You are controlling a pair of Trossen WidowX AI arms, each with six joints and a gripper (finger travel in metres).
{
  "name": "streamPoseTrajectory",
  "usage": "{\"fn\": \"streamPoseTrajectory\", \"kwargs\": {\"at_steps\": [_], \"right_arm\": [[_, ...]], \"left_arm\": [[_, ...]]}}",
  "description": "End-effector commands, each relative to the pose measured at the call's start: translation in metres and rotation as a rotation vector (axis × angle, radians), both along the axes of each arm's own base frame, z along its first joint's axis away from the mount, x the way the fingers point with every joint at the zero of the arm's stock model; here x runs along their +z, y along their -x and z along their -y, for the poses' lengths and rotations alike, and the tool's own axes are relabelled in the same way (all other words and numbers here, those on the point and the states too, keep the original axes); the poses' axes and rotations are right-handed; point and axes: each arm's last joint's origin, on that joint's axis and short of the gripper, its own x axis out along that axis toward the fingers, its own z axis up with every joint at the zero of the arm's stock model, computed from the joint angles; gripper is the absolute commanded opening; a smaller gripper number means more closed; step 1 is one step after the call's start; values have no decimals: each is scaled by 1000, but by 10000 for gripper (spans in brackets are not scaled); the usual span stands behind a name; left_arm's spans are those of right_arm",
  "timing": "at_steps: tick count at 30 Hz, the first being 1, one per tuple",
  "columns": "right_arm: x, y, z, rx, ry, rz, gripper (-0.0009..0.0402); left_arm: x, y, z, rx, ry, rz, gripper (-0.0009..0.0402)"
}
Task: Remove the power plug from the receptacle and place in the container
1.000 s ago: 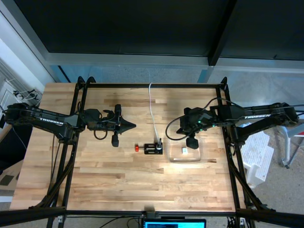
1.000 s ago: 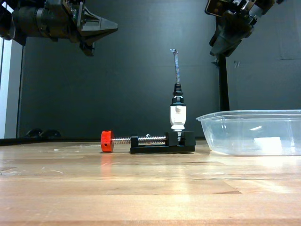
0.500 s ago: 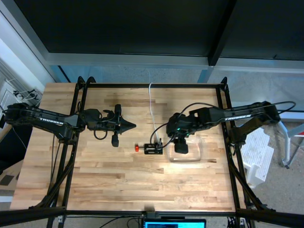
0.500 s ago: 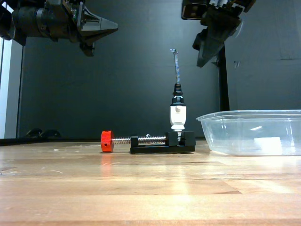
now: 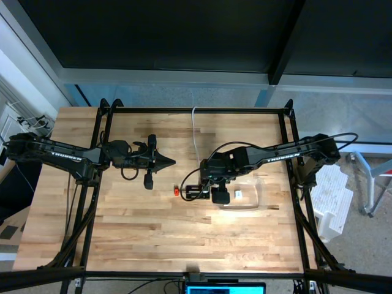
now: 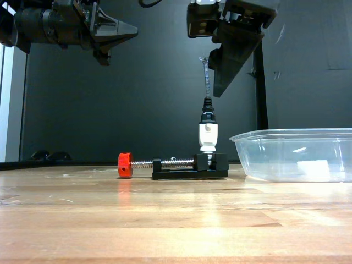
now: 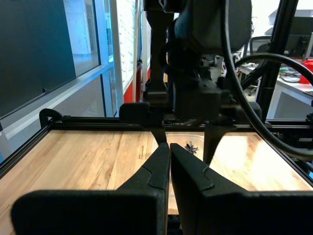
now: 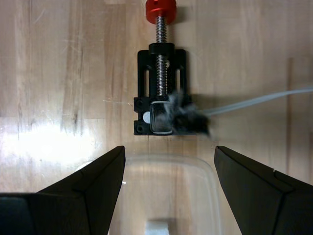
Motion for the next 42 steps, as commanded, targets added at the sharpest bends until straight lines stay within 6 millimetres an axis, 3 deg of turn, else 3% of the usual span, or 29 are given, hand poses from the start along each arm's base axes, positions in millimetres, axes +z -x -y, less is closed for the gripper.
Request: {"fn": "streamPoseTrajectory", "kwargs": {"at_steps": [1,12,31,38,42], "right_arm": [[-5,-6,-2,7,4,-16,251],[-25,-21,-9,13,34,-51,251],[-31,-23,-14,12,51,-16,251],[-42,-29,-15,13,52,-29,251],[-40,-29,-15,13,50,-16,232]], "left_arm": [[0,0,0,0,0,0,0],[0,0,0,0,0,0,0],[0,0,0,0,0,0,0],[0,0,0,0,0,0,0],[0,0,0,0,0,0,0]]}}
